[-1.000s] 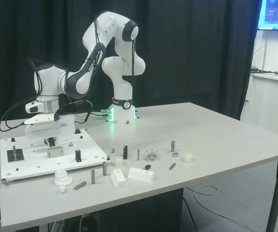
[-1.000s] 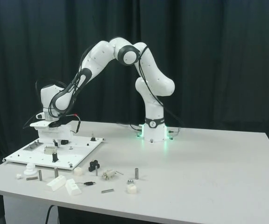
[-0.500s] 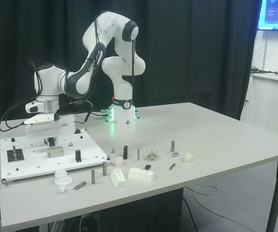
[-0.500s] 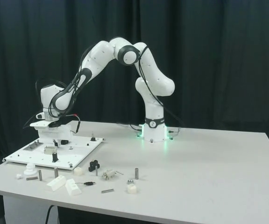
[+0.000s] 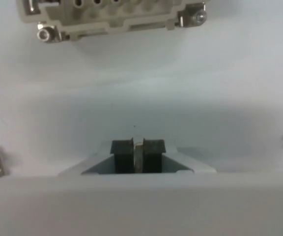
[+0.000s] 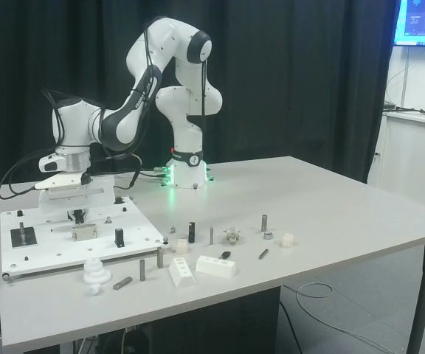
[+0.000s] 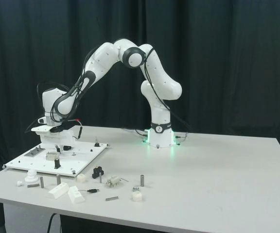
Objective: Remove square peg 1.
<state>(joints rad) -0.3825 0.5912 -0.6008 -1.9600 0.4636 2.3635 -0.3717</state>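
The white robot arm (image 6: 142, 88) bends down over a white board (image 6: 50, 247) on the grey tabletop (image 6: 330, 214). Its pincer (image 6: 76, 216) hangs just above the board. Small white blocks (image 6: 198, 269) and black pegs (image 6: 191, 231) lie beside the board.

Glossy white plastic arm (image 6: 142, 81); matt grey surface (image 6: 330, 199); smooth white board (image 6: 50, 243); metal-screwed connector (image 5: 114, 17) near the claw (image 5: 138, 156).

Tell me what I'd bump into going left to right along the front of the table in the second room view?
White stepped piece → upright grey peg → two white blocks → black clamp piece → small metal fitting → tall grey peg → robot base, farther back.
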